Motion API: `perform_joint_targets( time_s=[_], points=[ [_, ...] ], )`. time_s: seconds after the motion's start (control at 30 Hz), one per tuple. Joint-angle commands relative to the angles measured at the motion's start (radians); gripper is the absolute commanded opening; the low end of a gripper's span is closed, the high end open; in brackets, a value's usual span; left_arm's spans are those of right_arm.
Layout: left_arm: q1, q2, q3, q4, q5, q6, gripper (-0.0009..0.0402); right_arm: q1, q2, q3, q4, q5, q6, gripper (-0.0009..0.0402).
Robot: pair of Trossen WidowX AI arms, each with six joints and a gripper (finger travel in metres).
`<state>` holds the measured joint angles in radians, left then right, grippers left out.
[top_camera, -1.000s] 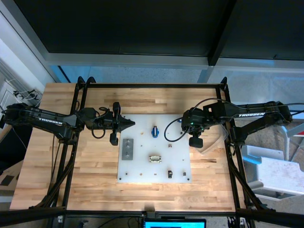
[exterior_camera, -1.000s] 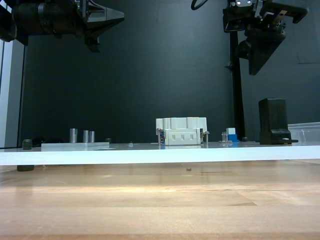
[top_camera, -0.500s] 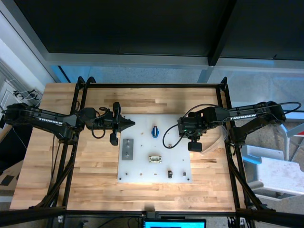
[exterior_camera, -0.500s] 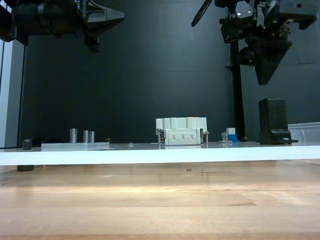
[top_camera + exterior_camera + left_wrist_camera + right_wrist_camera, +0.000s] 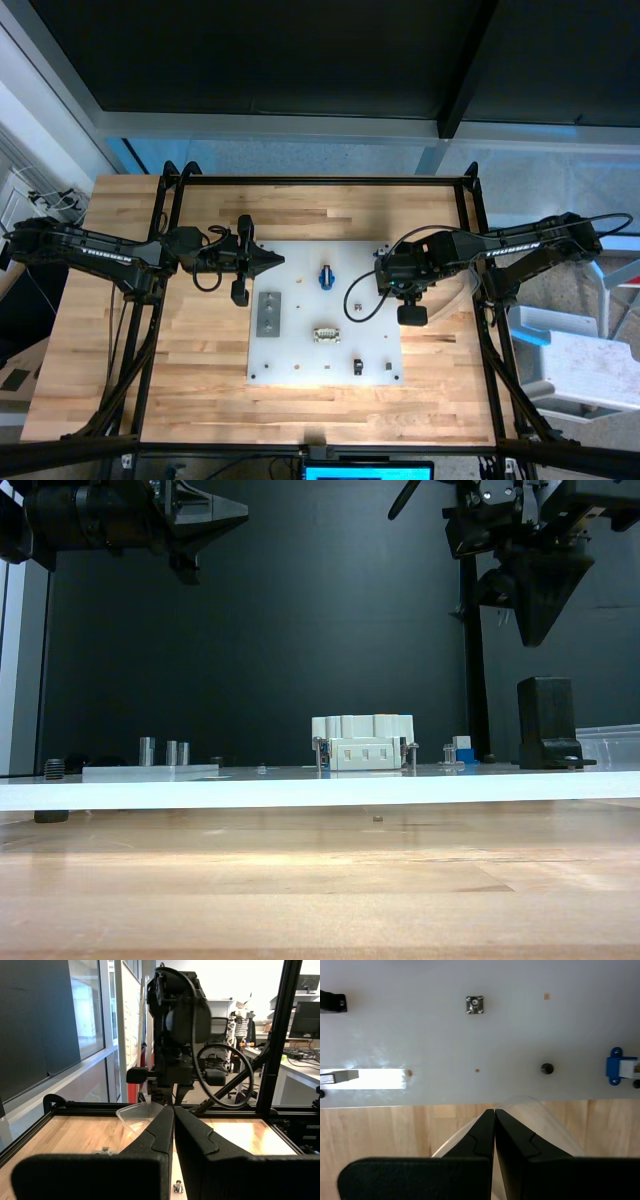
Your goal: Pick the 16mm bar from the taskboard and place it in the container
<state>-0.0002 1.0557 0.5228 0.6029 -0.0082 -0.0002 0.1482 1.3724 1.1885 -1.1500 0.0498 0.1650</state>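
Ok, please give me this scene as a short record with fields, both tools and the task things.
left tool: shut, raised over the taskboard's far left corner
right tool: shut, raised over the taskboard's right edge, by the container
container: clear tray, on the table right of the taskboard
grey block: on the taskboard, short metal pegs standing in it

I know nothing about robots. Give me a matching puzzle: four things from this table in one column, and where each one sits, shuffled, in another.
Things
1. left gripper
2. right gripper
3. blue knob
4. grey metal block

Places
A. on the left part of the white square taskboard
B. raised over the taskboard's right edge, by the clear plastic tray, jaws shut
C. at the taskboard's far middle
D. raised over the taskboard's far left corner, jaws shut

Pairs: 1-D, 2-B, 3-C, 4-A
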Motion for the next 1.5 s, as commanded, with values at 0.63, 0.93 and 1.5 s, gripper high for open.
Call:
perform_joint_targets(
  time_s=[0.63, 0.93, 1.5],
  points=[
    [0.000, 0.000, 0.000, 0.000, 0.000, 0.000, 0.0000, 0.157, 0.044, 0.000, 0.013, 0.001, 0.196, 0.0000],
    [0.000, 0.000, 0.000, 0.000, 0.000, 0.000, 0.0000, 0.222, 0.075, 0.000, 0.047, -0.023, 0.262, 0.0000],
    [0.000, 0.000, 0.000, 0.000, 0.000, 0.000, 0.0000, 0.325, 0.145, 0.057, 0.070, -0.025, 0.336, 0.0000]
  ],
)
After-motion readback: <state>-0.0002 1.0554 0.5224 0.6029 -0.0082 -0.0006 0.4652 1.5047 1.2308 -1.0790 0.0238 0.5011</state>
